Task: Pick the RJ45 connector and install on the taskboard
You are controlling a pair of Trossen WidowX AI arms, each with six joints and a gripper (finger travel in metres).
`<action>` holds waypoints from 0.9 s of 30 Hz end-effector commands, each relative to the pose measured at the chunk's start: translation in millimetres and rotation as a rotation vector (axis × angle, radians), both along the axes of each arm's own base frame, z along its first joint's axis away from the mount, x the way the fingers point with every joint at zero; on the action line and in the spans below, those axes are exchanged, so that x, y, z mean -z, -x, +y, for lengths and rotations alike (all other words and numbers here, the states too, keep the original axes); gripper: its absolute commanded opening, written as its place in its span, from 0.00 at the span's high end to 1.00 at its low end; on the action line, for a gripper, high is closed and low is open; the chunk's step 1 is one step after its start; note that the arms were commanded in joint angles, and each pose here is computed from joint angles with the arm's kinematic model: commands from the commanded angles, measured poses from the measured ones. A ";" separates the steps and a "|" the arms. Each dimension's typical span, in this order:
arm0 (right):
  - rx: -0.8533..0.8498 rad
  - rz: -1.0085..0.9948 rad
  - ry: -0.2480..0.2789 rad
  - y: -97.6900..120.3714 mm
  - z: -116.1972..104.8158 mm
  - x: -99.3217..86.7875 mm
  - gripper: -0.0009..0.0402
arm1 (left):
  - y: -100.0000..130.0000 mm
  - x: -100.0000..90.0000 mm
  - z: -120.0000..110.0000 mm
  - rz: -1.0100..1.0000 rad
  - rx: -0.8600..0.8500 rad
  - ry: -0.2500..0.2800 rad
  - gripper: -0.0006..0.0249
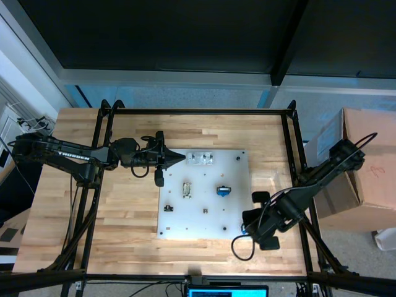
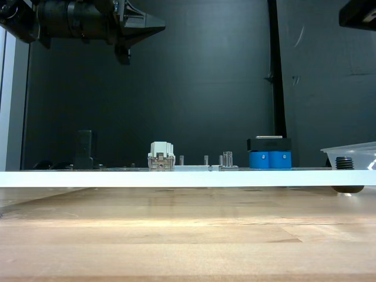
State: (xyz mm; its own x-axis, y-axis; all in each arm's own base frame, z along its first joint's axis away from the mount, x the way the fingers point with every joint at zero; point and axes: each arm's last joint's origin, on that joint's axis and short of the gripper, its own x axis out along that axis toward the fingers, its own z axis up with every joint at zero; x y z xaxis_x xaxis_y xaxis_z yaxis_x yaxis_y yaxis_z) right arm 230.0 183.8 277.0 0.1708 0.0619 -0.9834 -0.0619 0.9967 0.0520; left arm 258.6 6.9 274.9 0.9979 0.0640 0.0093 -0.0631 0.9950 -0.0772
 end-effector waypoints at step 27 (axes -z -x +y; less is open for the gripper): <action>0.002 0.030 0.028 -15.6 9.9 21.5 0.98 | 0.0 -0.1 0.0 0.000 0.000 0.000 0.97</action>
State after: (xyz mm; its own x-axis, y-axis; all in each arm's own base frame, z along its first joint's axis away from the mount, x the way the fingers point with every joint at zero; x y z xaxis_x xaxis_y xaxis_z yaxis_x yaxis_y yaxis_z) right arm 245.7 193.7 257.6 0.1400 0.0334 -0.9896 -0.0580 0.9980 0.0255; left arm 258.6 6.9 274.9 0.9979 0.0640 0.0093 -0.0631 0.9950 -0.0768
